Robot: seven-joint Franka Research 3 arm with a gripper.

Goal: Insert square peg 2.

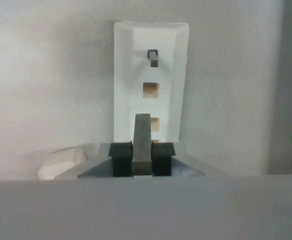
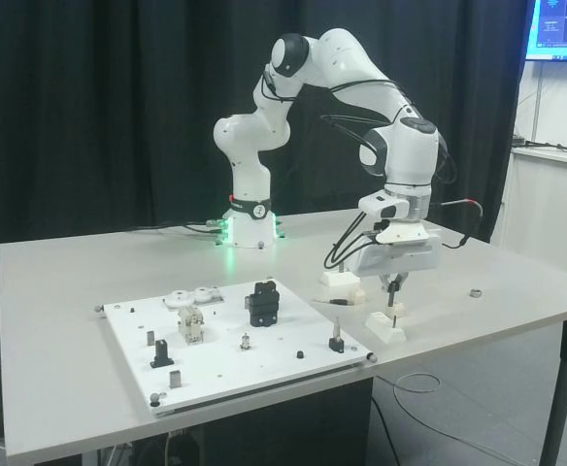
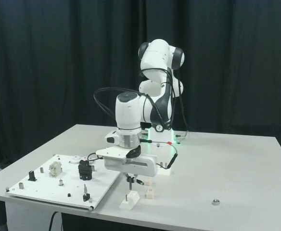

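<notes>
In the wrist view my gripper (image 1: 142,159) is shut on a grey square peg (image 1: 142,140), held upright between the black fingers (image 1: 119,157). Just beneath it lies a white holder block (image 1: 123,80) with three square holes in a row. The far hole carries a small grey peg (image 1: 153,57); the middle hole (image 1: 151,89) and the near hole (image 1: 155,124) stand empty. From the room views, my gripper (image 2: 392,283) (image 3: 129,179) hangs a short way above that block (image 2: 386,328) (image 3: 129,201), near the table's front edge.
A white board (image 2: 264,364) (image 3: 44,190) with black and grey fixtures lies beside the block. A second small white block (image 2: 344,284) (image 3: 150,194) sits close by, and a small nut (image 2: 476,291) (image 3: 216,202) lies farther along the grey table (image 2: 50,291).
</notes>
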